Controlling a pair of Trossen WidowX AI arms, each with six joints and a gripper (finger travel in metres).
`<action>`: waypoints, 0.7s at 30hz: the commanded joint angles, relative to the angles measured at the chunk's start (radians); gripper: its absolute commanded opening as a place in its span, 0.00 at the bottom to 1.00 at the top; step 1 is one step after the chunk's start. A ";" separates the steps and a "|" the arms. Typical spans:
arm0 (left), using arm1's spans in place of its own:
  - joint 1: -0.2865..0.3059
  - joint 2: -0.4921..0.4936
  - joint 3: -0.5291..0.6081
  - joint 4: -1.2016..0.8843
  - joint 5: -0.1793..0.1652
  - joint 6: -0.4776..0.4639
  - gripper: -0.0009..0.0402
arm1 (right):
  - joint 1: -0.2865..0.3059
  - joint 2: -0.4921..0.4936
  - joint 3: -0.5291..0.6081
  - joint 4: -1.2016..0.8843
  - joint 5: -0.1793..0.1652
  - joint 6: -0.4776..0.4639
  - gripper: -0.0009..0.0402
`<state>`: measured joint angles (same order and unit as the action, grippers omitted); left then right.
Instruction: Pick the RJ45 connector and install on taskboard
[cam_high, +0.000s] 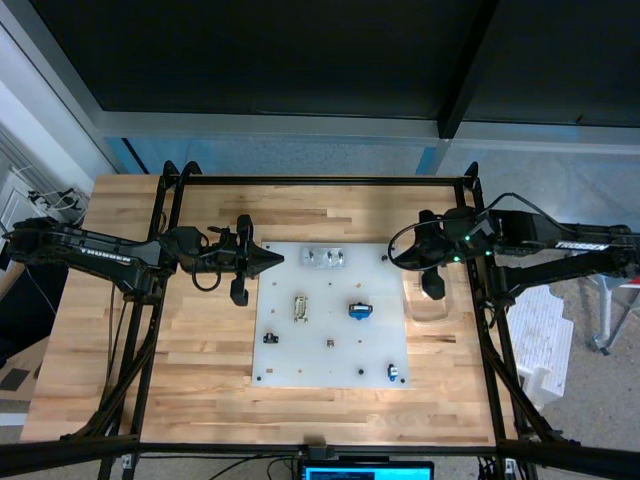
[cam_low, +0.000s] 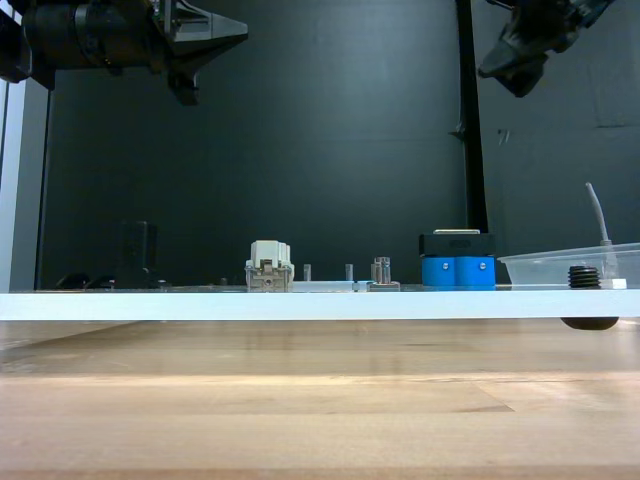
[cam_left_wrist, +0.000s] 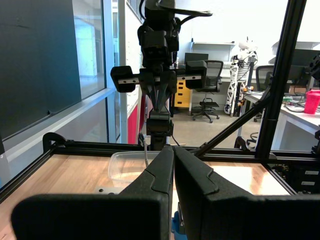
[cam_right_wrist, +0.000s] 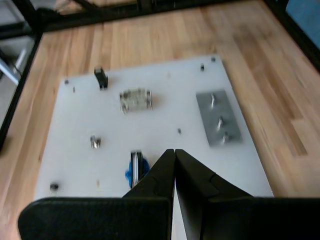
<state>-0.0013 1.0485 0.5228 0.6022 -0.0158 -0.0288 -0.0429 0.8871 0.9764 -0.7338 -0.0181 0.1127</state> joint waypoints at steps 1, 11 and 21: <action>0.000 0.001 0.000 0.000 0.000 0.000 0.02 | -0.003 0.000 0.037 -0.089 0.000 -0.014 0.02; 0.000 0.000 0.000 0.000 0.000 0.000 0.02 | -0.013 0.000 0.089 -0.361 -0.002 -0.036 0.02; 0.000 0.000 0.000 0.000 0.000 0.000 0.02 | -0.118 -0.009 0.117 -0.537 -0.069 -0.165 0.02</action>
<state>-0.0013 1.0485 0.5228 0.6022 -0.0158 -0.0284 -0.1371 0.8764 1.0889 -1.2491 -0.0715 -0.0277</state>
